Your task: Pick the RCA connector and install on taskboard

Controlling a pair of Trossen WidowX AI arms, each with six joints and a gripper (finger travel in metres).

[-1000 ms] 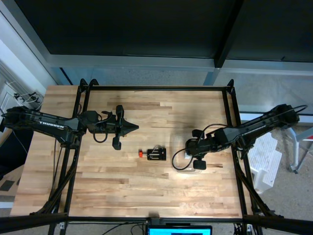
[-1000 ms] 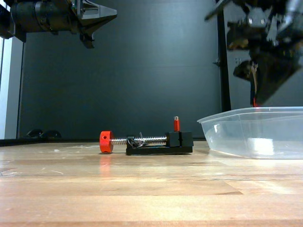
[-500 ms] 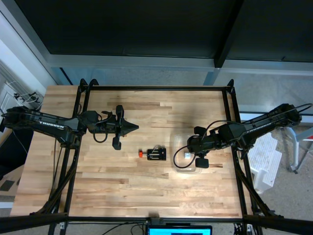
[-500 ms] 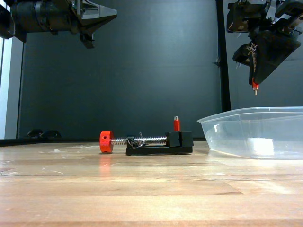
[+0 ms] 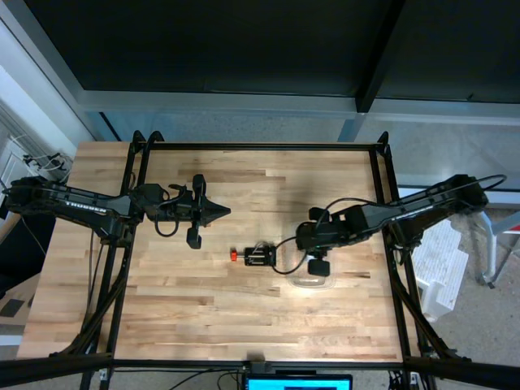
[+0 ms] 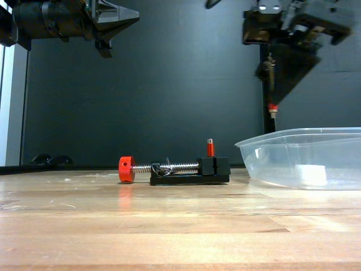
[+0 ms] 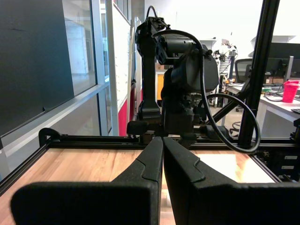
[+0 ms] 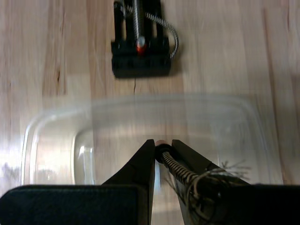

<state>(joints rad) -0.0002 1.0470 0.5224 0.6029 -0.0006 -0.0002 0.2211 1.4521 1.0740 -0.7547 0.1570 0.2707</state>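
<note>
The right hand (image 6: pixel 273 97) pinches the connector (image 6: pixel 272 109) tip-down in the air, over the side of the tray (image 6: pixel 248 148) nearest the taskboard (image 6: pixel 189 171). The taskboard sits on the bench (image 6: pixel 169 226). The left hand (image 7: pixel 162 140), fingers pressed together, hangs high over the bench's left side.
</note>
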